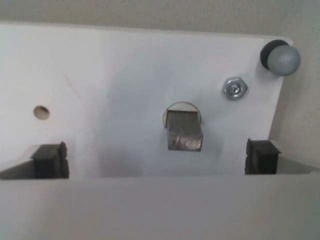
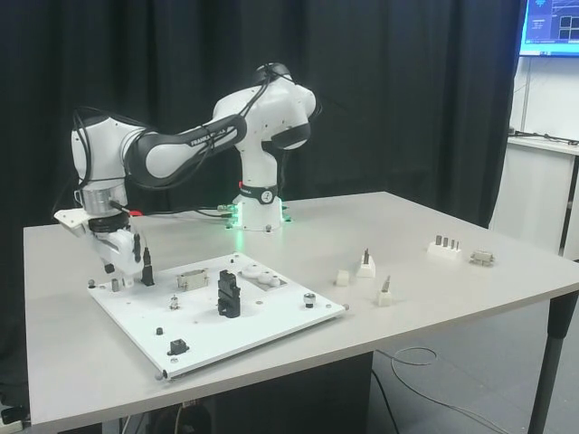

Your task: Pick square peg 2.

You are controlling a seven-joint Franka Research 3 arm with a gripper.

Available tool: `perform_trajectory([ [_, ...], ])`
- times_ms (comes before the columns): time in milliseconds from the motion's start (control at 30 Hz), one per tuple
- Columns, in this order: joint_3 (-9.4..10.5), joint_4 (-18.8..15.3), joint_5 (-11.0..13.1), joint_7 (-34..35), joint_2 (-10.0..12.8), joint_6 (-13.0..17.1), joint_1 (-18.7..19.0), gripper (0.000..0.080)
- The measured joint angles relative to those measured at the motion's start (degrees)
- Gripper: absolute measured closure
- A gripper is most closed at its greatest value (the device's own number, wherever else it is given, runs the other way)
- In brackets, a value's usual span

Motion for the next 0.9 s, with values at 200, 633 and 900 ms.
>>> perform_trajectory([
  [200, -0.01, 0.41, -1.6, 0.59, -1.23, -0.27, -0.01, 0.0007],
  [633, -0.11, 1.42, -4.46, 1.96, -3.67, -0.31, -0.07, 0.0003],
  [900, -0.63, 2.61, -5.35, 2.57, -4.35, -0.32, -0.23, 0.0003],
])
